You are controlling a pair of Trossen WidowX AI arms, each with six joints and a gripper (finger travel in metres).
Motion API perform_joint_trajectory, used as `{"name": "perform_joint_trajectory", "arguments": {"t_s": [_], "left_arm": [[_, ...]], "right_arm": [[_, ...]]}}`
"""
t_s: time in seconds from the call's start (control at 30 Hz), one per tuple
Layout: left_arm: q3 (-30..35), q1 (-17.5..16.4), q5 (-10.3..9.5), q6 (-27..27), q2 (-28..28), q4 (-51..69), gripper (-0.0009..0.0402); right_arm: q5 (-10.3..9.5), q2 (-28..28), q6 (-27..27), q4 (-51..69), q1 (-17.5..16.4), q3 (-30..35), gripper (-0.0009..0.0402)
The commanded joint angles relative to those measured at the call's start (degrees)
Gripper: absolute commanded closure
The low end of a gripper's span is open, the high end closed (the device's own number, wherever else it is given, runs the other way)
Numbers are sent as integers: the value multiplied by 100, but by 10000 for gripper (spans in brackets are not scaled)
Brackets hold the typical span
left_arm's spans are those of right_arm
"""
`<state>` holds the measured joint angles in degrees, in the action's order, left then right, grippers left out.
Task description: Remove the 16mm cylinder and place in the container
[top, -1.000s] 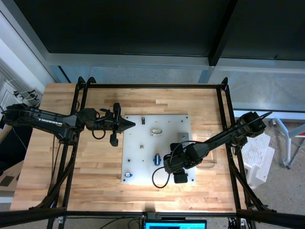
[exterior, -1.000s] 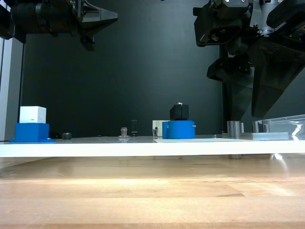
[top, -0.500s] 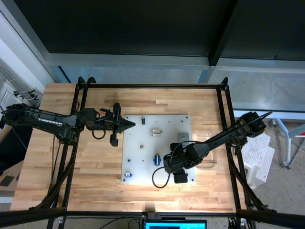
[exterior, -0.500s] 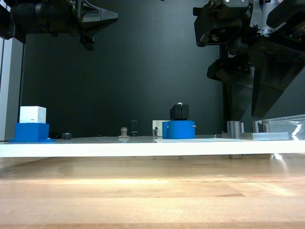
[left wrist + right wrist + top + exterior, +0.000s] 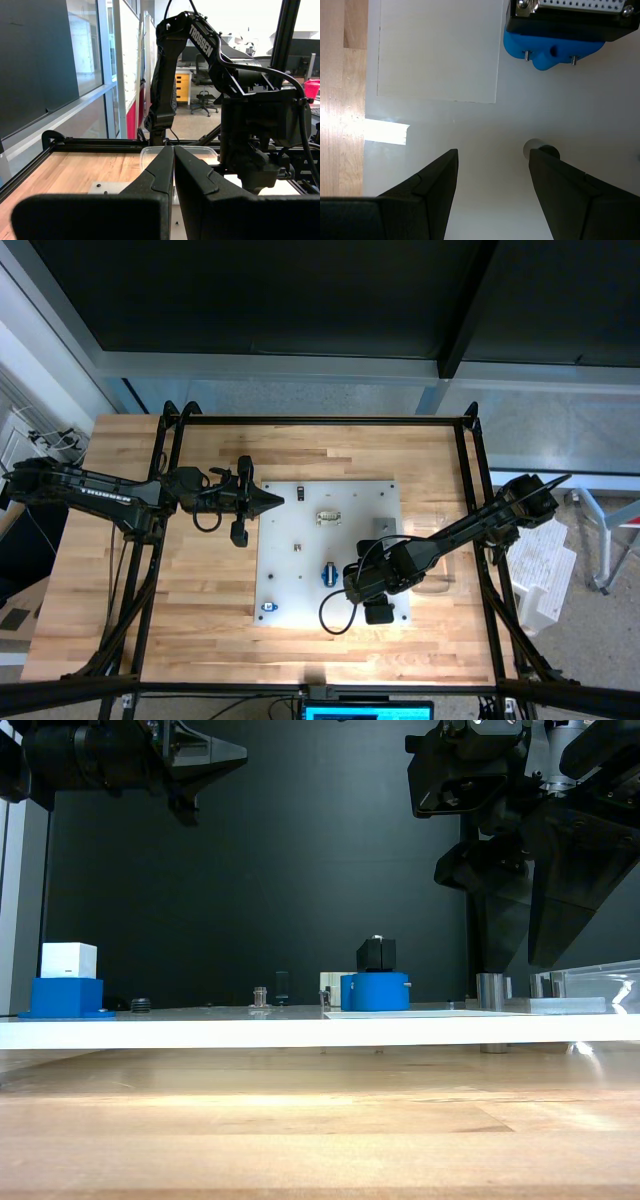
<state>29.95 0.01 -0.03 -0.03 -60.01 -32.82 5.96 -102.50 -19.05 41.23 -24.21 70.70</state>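
A big wooden table (image 5: 200,580) holds a white board (image 5: 300,580) in the middle. The left arm (image 5: 90,490) reaches in from the left side, and the right arm (image 5: 470,525) reaches in from the right.

The container (image 5: 610,985) is a clear tub. It sits on the table just beside the right edge of the board.

The left gripper (image 5: 272,499) hangs high over the left edge of the board, at its far end. Its two fingers are pressed together and hold nothing.

The right gripper (image 5: 520,950) hangs over the near right part of the board and points down. Its fingers (image 5: 432,180) are spread apart and hold nothing.

A blue connector (image 5: 552,47) sits on the board, near the right gripper.

The 16mm cylinder (image 5: 489,990) is very small. It stands upright in the board, to the right of the blue connector. It is under the right gripper, just beside one finger, which hides a bit of it.
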Motion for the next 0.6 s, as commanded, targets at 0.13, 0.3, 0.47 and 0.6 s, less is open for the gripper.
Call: {"name": "perform_joint_trajectory", "arguments": {"t_s": [0.13,0.3,0.47,0.6], "left_arm": [[0,-2,2,0,0,-2,393],[0,0,2,-2,0,-2,393],[0,0,2,0,0,-2,393],[0,0,2,0,0,-2,393]], "right_arm": [[-7,125,0,13,-2,-4,196],[11,378,2,286,7,87,196],[79,450,-538,667,63,192,196],[116,446,-916,708,184,192,196]]}}
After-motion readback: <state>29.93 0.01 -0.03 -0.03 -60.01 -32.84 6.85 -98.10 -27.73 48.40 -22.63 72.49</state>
